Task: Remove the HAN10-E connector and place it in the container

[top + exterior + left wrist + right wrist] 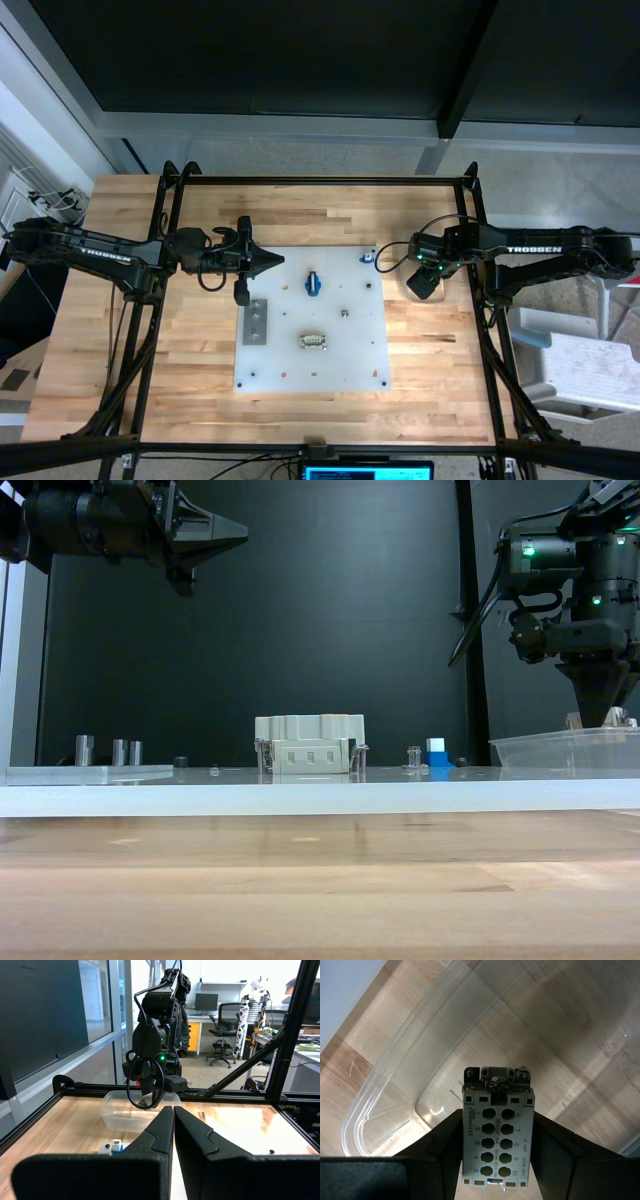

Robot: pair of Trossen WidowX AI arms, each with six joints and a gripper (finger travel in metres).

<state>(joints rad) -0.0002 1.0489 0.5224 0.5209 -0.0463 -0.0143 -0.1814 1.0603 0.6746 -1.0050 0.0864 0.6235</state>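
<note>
— Where does the HAN10-E connector (497, 1132) sit?

— In the right pincer (424, 284), clamped across its two long flanks, pin face towards the wrist camera, hanging over the inside of the clear container (560, 750).

— How would it handle?

— Probably light and rigid: moulded plastic with a metal screw end. The smooth flanks could slip, so the flat sides are the sound hold.

— Room to move?

— The tub's walls are low and its floor open below. It looks thin enough to skid on the counter (440, 385) if knocked. The white board (350, 330) lies just beside it. The left pincer (173, 1115), tips together, hovers well apart.
</note>
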